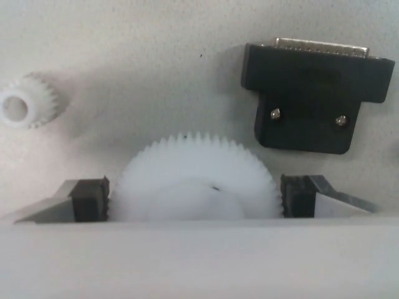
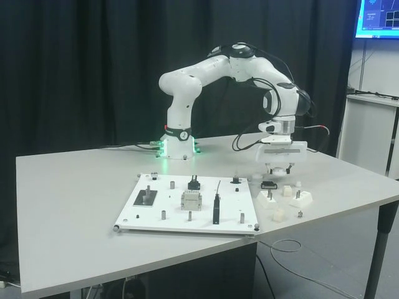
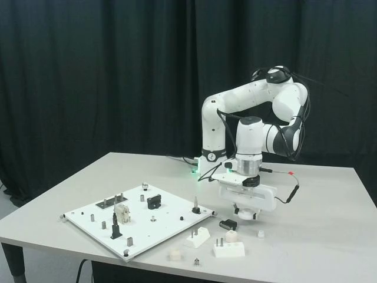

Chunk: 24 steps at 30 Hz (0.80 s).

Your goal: Insert large gear.

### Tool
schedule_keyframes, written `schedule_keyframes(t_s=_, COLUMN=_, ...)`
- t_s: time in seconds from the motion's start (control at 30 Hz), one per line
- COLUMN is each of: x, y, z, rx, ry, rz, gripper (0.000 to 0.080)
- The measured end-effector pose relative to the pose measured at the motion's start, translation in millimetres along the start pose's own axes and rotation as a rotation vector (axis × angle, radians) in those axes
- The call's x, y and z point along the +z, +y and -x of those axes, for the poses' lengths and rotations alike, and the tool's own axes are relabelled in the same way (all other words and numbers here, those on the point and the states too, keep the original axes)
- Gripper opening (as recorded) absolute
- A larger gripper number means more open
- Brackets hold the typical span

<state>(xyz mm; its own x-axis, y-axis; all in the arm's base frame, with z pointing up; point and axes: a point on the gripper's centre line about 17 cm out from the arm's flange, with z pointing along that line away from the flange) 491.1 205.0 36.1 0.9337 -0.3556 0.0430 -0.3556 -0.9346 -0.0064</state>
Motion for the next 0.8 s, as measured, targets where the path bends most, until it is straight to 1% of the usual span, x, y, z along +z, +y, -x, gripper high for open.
schedule_keyframes(t_s=0.3, x=-0.8, y=0.5, z=-2.2, rx=0.001, ry=0.006, rz=0.0, gripper=0.0598)
schedule_keyframes(t_s=0.47, x=-2.3, y=2.2, z=-7.7, rx=0.007, ry=0.02, rz=0.001, gripper=0.0598)
schedule_keyframes(t_s=0.63, x=-6.5, y=7.1, z=-20.9, rx=0.014, ry=0.056, rz=0.007, gripper=0.0598)
schedule_keyframes(t_s=0.8, x=-14.4, y=18.7, z=-41.2, rx=0.017, ry=0.106, rz=0.033, gripper=0.0598)
